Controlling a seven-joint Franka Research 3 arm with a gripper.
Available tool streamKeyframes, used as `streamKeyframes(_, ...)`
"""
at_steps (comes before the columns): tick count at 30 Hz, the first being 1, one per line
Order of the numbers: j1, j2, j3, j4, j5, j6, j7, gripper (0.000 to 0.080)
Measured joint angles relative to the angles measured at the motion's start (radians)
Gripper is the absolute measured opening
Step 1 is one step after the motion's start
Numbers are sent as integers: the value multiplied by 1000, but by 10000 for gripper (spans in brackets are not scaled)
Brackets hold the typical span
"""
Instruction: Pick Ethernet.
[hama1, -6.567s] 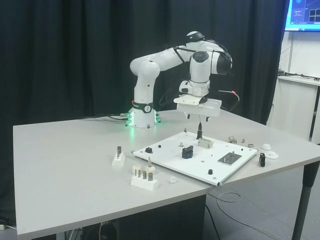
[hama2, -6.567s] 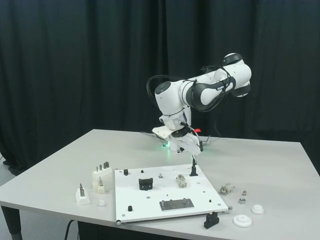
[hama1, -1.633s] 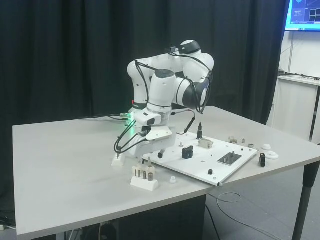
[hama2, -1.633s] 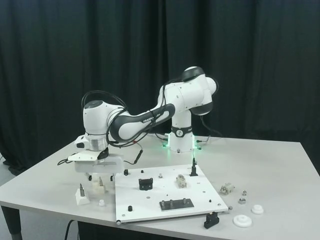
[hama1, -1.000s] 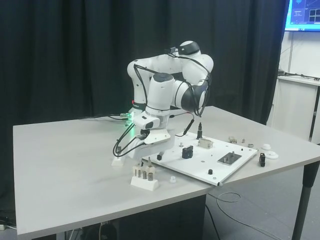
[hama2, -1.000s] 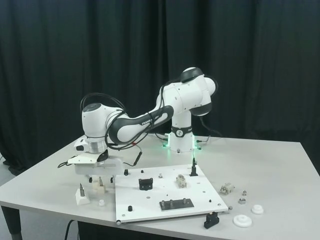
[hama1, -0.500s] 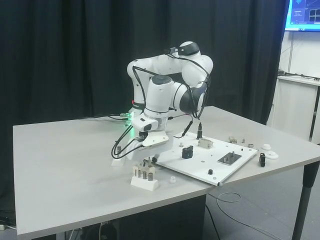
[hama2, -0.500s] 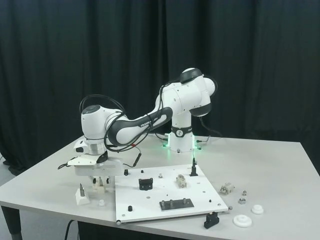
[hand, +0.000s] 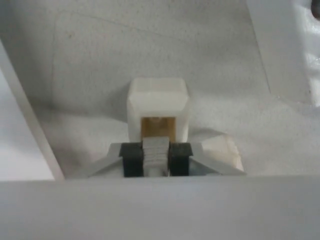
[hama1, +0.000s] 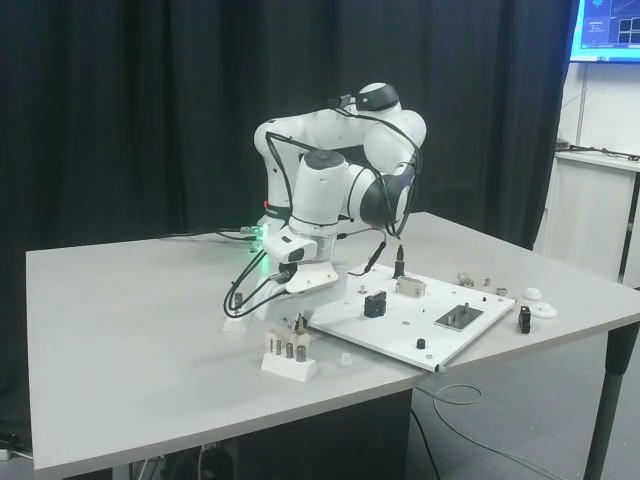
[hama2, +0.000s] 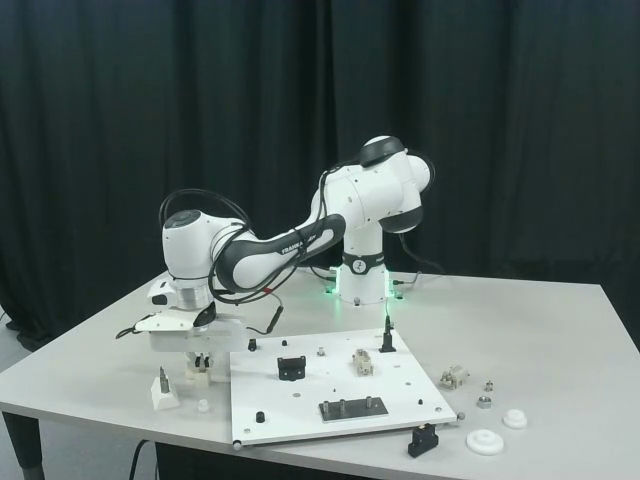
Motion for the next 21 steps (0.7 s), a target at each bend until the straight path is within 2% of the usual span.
streamKeyframes(1,0,0,0,1,-1,-1,0,103)
streamKeyframes(9,0,0,-12,11,-18,-23,3,103)
streamKeyframes(21,2,-1,-66,33,-34,-105,15,103)
